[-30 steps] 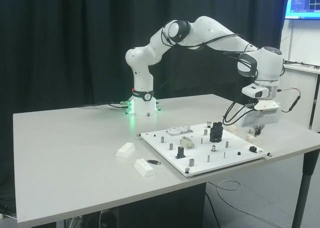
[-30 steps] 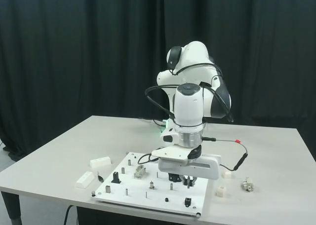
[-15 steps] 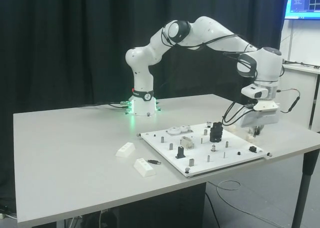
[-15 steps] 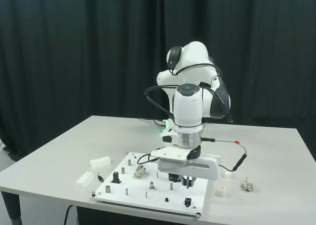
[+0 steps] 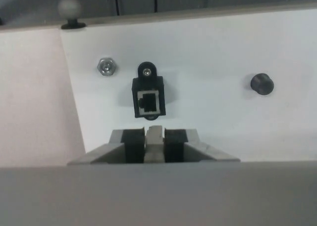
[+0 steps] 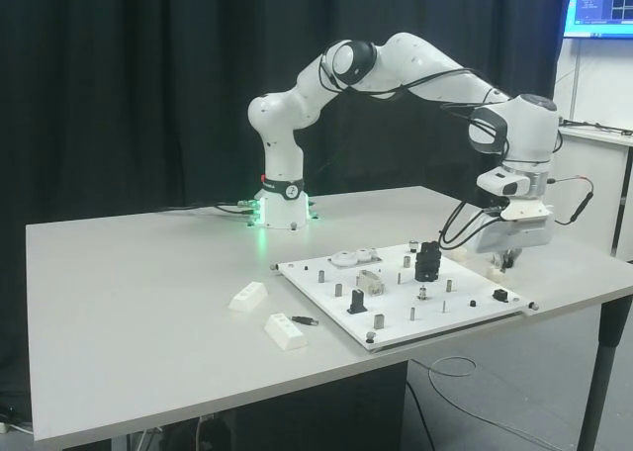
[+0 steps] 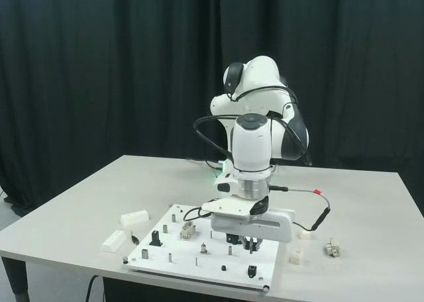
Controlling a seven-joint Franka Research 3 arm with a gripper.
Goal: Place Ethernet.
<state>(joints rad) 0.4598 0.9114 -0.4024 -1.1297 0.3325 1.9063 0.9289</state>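
White board (image 5: 208,62) carries the black socket (image 5: 148,96), with the plug (image 5: 154,142) pinched tight in the fingers (image 5: 154,145) just beside it. Any sideways misalignment could jam the plug on the socket's rim.

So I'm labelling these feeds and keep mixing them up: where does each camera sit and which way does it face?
Wrist view: on the arm's wrist, looking down past the gripper, shut on a grey plug, at the black Ethernet socket on the white board.
First room view: off one table corner; whole arm visible.
Second room view: facing the arm's front across the board.
Both room views share arm, board and table.
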